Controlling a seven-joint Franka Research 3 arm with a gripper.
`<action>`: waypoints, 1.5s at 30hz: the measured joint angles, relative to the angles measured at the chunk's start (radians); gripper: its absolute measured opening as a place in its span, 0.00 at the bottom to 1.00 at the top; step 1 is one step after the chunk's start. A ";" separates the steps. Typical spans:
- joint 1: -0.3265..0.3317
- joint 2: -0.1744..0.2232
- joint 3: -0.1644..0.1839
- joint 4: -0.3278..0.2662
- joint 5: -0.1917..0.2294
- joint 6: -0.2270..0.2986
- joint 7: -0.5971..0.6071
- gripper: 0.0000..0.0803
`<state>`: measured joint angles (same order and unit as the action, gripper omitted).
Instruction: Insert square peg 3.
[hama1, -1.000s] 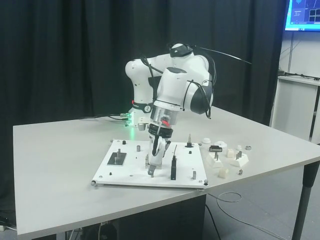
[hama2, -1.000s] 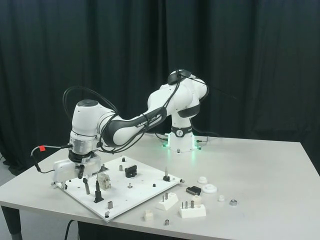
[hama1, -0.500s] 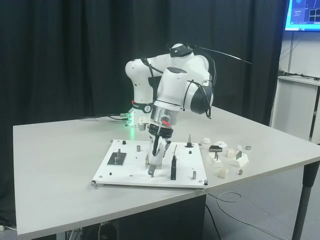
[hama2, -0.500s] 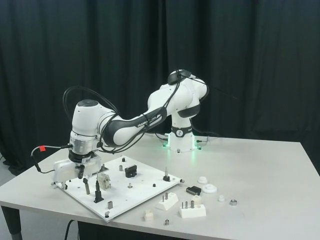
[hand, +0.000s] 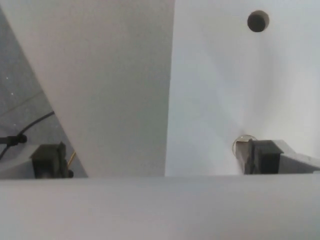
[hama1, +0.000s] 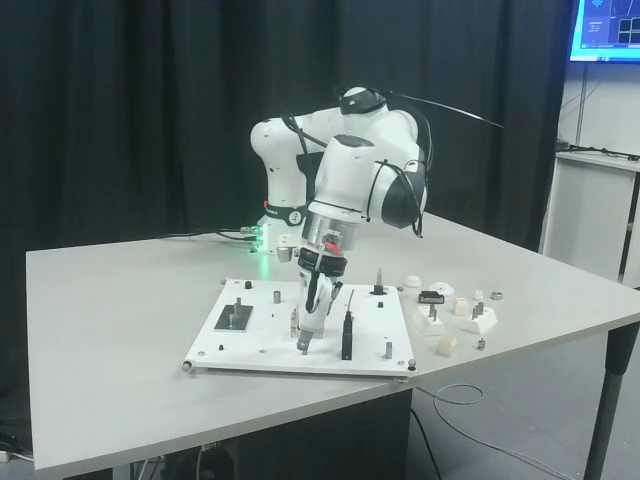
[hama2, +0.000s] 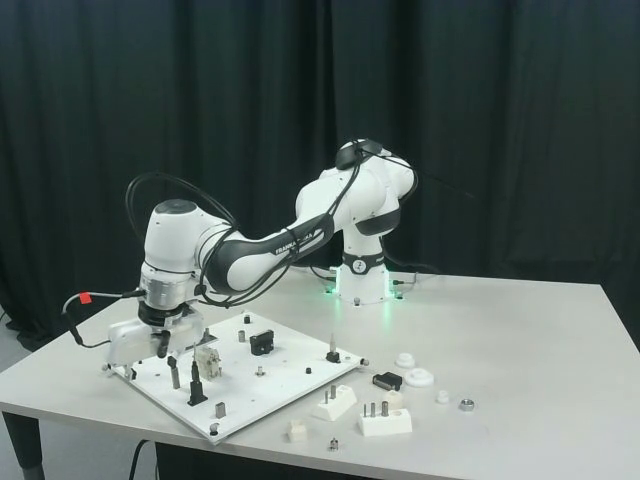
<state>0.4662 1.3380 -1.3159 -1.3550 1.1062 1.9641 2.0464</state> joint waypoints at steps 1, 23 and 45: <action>0.000 0.000 0.000 0.000 0.000 -0.002 0.001 1.00; -0.005 0.002 0.041 -0.004 -0.004 0.018 0.009 1.00; -0.013 0.001 0.026 -0.002 -0.019 0.038 -0.002 1.00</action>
<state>0.4528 1.3393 -1.2901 -1.3572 1.0868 2.0018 2.0443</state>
